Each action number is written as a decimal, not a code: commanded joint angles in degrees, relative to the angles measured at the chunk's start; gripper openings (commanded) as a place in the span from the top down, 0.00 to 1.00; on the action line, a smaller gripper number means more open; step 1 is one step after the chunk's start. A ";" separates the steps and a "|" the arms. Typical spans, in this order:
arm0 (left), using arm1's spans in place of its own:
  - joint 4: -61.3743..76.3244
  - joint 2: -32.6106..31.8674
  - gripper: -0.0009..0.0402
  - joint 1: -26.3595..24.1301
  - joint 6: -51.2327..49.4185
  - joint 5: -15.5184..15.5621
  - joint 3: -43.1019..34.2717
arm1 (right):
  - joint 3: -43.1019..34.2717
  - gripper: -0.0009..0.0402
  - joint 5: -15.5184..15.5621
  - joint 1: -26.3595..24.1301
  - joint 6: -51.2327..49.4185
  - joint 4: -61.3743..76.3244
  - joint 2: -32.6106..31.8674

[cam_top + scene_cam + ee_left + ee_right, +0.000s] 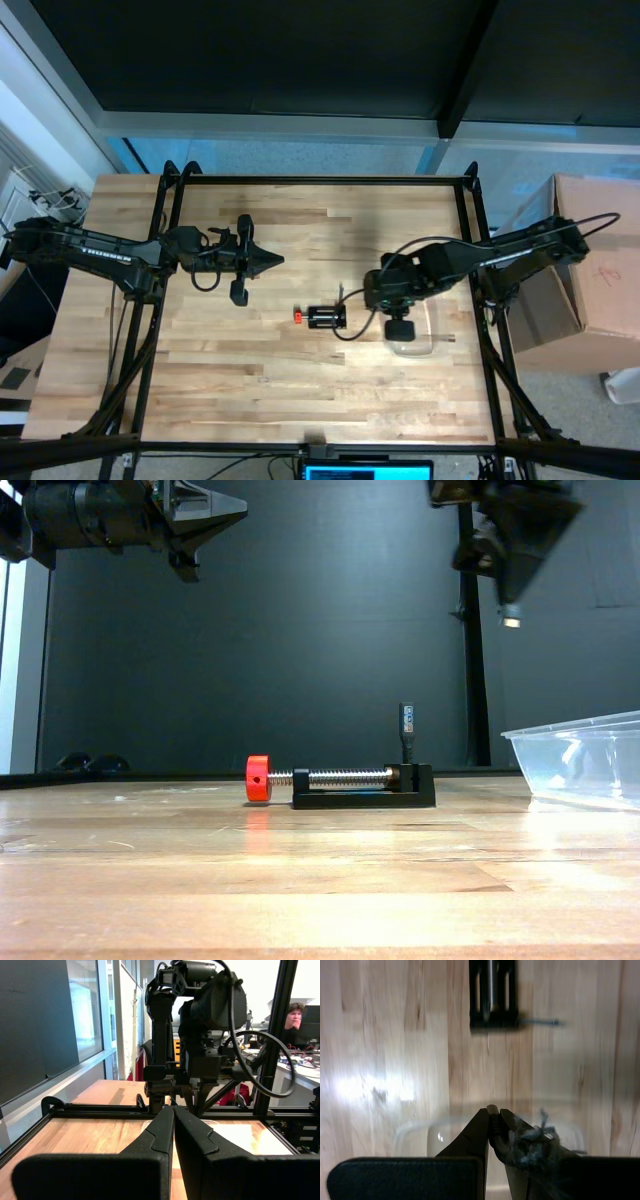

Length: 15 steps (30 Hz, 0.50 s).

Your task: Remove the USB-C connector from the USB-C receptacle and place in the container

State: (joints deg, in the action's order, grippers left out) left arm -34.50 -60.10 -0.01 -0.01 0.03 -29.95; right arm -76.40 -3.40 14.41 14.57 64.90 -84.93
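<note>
My right gripper (510, 608) hangs high above the near left rim of the clear plastic container (572, 738), shut on the USB-C connector (511, 621), whose silver tip points down. In the right wrist view the connector (493, 1115) sits pinched between the fingers of the right gripper (492, 1110), over the container's rim (415, 1130). The USB-C receptacle (406, 723) stands upright in a small black vise (362, 785), clear of the connector. Raised over the table's left half, my left gripper (278, 260) is shut on nothing.
The vise (326, 318) with its red knob (298, 315) sits mid-table, just left of the container (428, 345). A black cable (358, 330) loops between the vise and the right gripper (400, 328). A black frame (320, 180) borders the table.
</note>
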 commanded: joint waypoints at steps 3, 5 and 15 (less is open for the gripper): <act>-0.02 -0.02 0.98 0.00 0.00 0.00 0.00 | 7.45 0.98 -0.02 1.68 2.21 -0.09 6.14; -0.02 -0.02 0.98 0.02 0.00 0.00 0.00 | 9.84 0.98 0.00 2.29 3.41 -0.09 8.17; -0.02 -0.02 0.98 0.00 0.00 0.00 0.00 | 18.75 0.98 0.00 3.72 6.73 -0.57 14.10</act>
State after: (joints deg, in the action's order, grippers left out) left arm -34.52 -60.10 -0.01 -0.01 0.03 -29.95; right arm -58.33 -3.38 18.11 20.99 64.45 -71.11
